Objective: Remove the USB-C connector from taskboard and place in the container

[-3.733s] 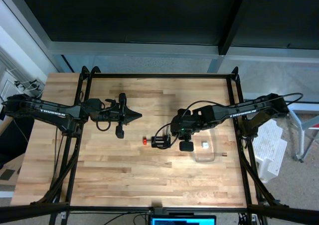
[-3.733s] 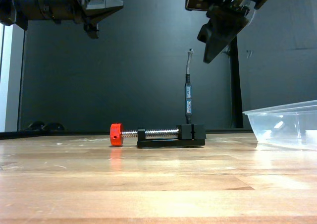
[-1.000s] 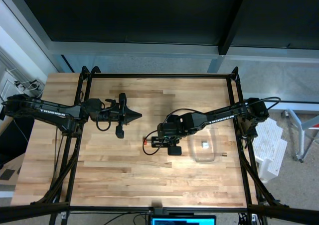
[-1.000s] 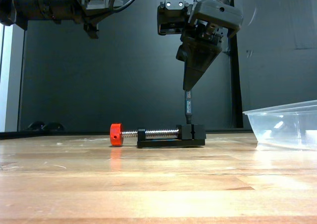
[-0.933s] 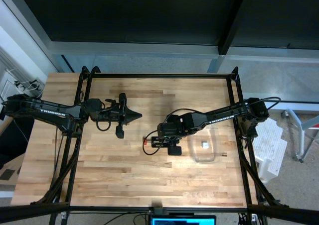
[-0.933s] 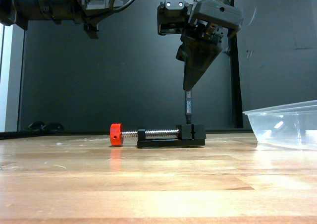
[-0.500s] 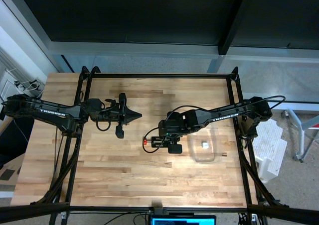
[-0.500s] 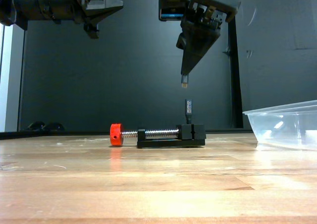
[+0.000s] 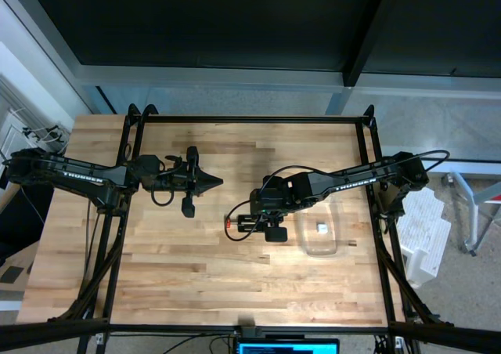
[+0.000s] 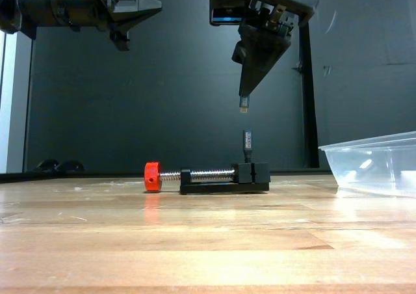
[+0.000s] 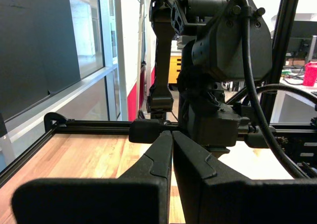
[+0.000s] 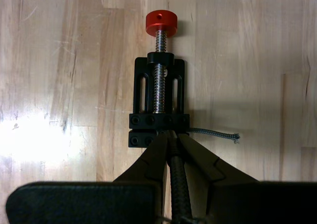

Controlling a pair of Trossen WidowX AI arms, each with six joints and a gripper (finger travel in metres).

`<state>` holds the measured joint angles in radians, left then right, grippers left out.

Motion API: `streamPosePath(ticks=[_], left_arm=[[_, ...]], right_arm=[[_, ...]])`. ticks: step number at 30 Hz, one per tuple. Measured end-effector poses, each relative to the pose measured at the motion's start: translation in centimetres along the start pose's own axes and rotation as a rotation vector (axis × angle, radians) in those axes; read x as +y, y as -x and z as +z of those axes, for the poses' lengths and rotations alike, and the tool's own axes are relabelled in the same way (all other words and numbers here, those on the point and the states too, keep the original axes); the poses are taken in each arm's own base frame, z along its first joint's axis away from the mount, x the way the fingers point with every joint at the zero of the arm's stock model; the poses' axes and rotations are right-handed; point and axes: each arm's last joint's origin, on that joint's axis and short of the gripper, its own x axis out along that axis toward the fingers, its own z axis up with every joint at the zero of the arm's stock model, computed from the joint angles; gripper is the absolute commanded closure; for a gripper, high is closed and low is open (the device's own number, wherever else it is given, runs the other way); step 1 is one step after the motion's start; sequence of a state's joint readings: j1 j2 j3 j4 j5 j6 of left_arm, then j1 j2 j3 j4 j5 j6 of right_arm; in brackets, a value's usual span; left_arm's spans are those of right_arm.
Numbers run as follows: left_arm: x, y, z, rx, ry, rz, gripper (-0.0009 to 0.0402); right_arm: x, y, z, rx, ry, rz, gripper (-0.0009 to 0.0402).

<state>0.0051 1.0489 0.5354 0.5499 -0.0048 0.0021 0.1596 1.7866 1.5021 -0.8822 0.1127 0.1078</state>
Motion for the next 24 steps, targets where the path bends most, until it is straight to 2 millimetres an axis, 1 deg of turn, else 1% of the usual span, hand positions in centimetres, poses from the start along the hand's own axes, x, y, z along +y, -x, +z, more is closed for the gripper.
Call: streamPosePath(ticks=[5, 11, 17, 24], left_arm=[[0.0, 0.0, 0.0, 0.000, 0.000, 0.000, 0.0393], [0.0, 0.0, 0.0, 0.000, 0.000, 0.000, 0.0393], [0.0, 0.0, 0.0, 0.000, 0.000, 0.000, 0.0393], [0.0, 0.0, 0.0, 0.000, 0.000, 0.000, 0.0393]], right_arm=[[0.2, 0.3, -0.1, 0.002, 0.006, 0.006, 0.0393], [0.4, 2.1, -1.0, -0.017, 0.002, 0.018, 0.0393], [0.2, 3.1, -3.0, -0.008, -0.018, 0.020, 0.0393], [-0.2, 4.2, -5.8, 0.000, -0.018, 0.019, 0.0393]])
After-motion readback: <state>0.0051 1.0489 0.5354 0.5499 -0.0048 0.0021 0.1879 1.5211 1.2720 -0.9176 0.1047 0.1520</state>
